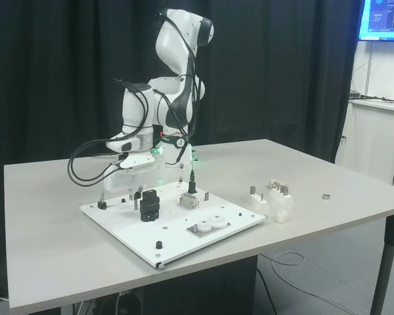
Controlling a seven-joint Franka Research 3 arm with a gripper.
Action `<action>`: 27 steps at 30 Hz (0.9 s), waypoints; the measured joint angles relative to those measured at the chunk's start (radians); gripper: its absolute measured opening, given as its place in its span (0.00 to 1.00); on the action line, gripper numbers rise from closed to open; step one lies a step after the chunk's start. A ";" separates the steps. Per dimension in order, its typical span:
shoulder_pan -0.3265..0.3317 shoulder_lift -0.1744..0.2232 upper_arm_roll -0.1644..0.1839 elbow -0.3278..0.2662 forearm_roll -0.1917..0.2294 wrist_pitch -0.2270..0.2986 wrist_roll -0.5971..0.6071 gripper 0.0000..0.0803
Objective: Insert square peg 2.
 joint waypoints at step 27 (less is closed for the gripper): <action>0.001 0.000 -0.003 -0.017 0.048 0.031 0.127 0.09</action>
